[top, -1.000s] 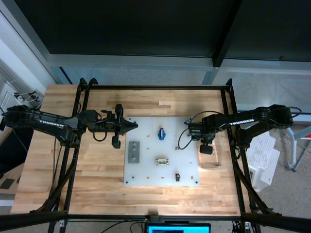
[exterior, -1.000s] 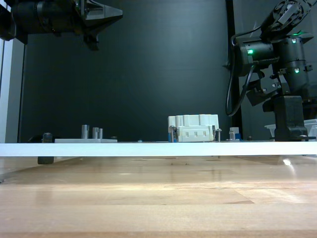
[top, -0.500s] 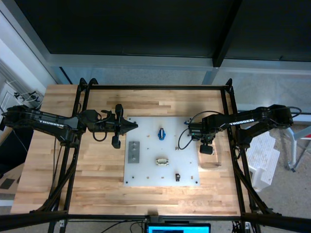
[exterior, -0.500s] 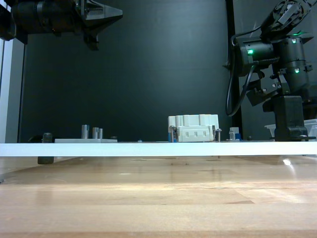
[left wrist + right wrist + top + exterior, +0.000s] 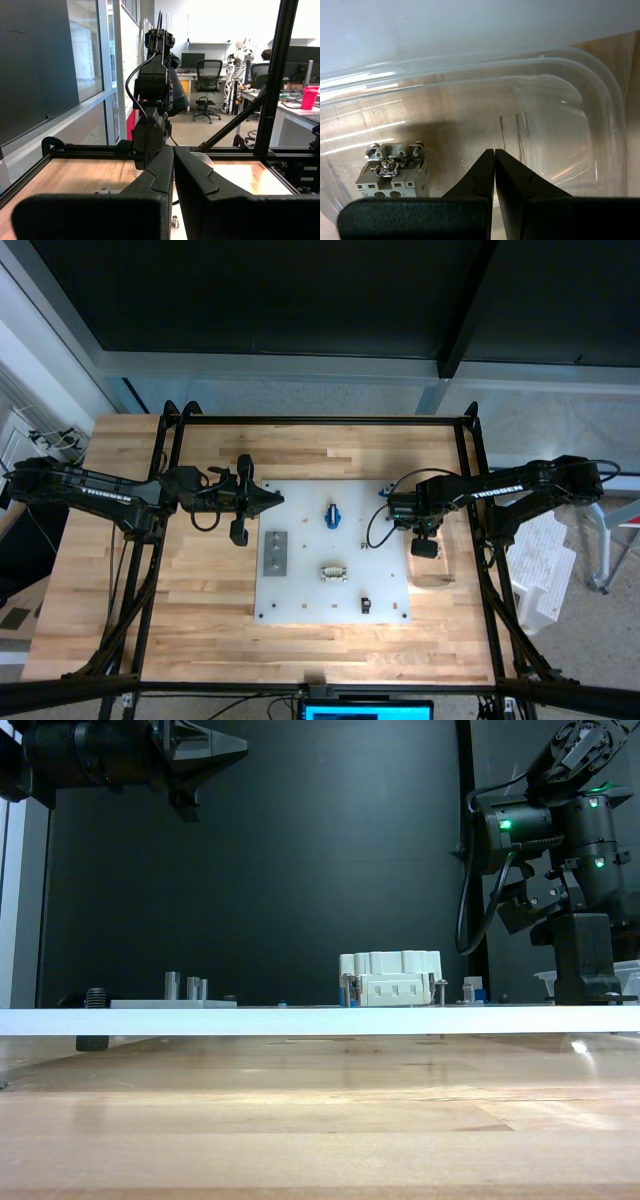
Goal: Pick the HAN10E connector and install on the hub
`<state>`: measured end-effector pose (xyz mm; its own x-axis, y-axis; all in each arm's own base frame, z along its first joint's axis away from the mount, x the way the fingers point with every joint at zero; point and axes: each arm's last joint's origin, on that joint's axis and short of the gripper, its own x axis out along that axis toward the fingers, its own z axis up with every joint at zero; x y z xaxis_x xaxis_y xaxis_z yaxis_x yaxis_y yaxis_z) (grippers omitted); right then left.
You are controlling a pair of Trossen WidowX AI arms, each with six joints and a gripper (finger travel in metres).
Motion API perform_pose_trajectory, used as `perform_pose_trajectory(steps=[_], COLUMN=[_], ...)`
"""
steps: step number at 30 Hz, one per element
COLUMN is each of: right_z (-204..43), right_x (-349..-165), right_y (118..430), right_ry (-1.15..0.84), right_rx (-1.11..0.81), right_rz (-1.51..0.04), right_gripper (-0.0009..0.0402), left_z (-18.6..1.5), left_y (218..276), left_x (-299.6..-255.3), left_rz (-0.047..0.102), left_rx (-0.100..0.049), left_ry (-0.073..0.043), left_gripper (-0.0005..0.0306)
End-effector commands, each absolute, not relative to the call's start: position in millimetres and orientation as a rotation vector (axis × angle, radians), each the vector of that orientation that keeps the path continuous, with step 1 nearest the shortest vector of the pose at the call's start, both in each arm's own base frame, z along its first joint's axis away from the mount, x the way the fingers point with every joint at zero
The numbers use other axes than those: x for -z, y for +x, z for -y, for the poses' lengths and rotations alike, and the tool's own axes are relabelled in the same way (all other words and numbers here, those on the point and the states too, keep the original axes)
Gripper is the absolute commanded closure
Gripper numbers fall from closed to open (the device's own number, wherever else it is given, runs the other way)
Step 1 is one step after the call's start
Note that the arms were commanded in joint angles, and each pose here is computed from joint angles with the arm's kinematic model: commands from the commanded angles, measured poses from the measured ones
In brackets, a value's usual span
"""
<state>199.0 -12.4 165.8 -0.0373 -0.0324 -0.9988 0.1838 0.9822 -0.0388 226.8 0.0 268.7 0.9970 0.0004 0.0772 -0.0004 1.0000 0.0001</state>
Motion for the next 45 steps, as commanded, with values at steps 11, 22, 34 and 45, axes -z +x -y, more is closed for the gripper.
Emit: perform_pose_trajectory(steps=[11,22,34,45], right_z=[12,10,-1,-26], right_x=[-175.8,-200.6,-226.9,-235.7], right_y=[198,185,170,159], right_ry=[0.117,0.12,0.113,0.096], right_rx=[0.17,0.166,0.138,0.084], right_rz=[-1.56,-1.462,-1.373,-1.38], right_gripper=[0.0393,0.0393,0.0393,0.0393], left_z=[0.0,0.0,0.0,0.0], left_y=[226.8,226.8,226.8,226.8], left_x=[-268.7,-268.7,-268.7,-268.7], left_rz=[0.077,0.077,0.077,0.077], left_rx=[0.0,0.0,0.0,0.0], left_ry=[0.0,0.0,0.0,0.0], left_gripper=[0.03,0.03,0.03,0.03])
